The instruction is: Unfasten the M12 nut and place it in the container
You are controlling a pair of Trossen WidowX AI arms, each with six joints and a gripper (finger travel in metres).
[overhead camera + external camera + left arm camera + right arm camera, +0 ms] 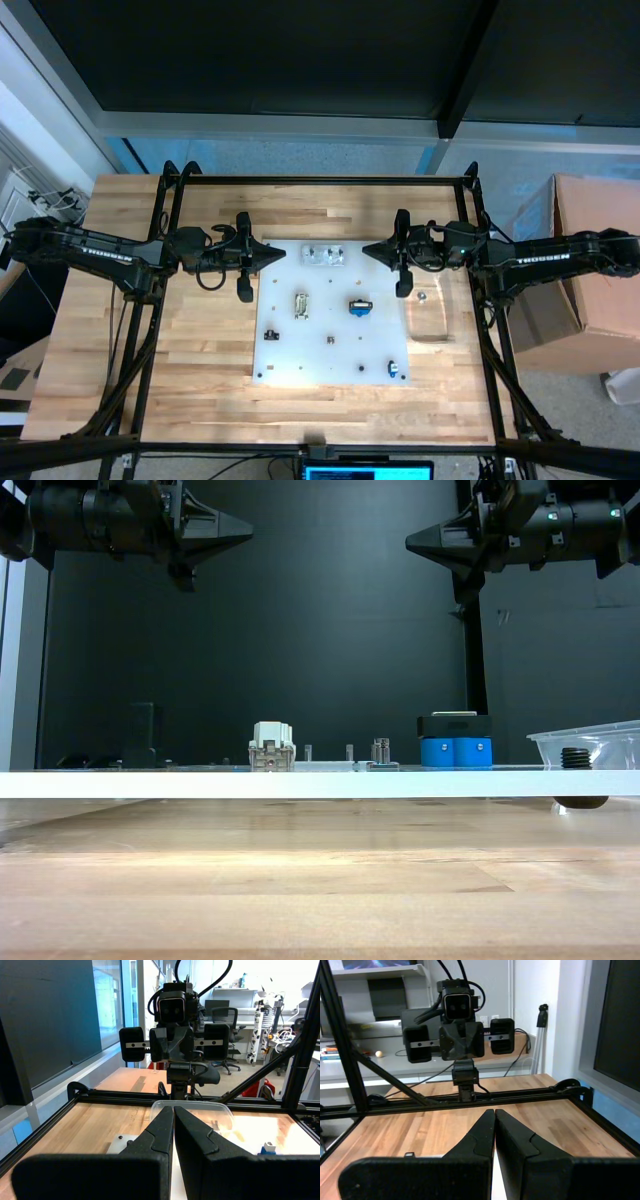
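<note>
Now: one nut, lying in the tray

You have one small silver nut [422, 296] lying free in the one clear plastic tray [435, 325], right of centre in the high view. The black stud [574, 758] shows its ribs. Left gripper [272, 256] and right gripper [372, 252] hover clenched, empty.

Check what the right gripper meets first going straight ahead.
Probably the left gripper: the right gripper points at it, both shut, high over the board; gap between looks free. Nut seems to lie in the container.
</note>
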